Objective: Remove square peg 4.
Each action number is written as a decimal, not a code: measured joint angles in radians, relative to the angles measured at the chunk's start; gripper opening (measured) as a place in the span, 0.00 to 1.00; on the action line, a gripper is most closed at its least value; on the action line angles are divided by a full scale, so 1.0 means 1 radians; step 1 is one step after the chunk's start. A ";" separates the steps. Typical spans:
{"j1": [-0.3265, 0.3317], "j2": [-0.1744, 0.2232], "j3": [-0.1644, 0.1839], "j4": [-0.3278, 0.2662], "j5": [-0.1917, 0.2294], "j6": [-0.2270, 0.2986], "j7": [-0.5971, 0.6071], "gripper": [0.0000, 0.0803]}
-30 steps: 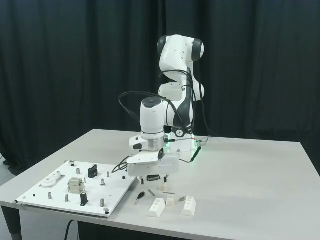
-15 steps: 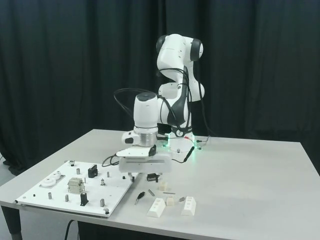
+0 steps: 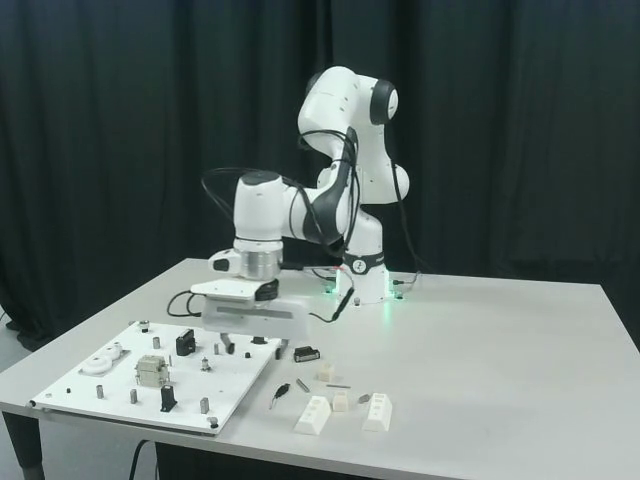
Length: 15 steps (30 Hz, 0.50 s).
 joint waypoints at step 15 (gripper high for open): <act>-0.064 0.159 0.006 0.218 0.071 -0.022 -0.007 1.00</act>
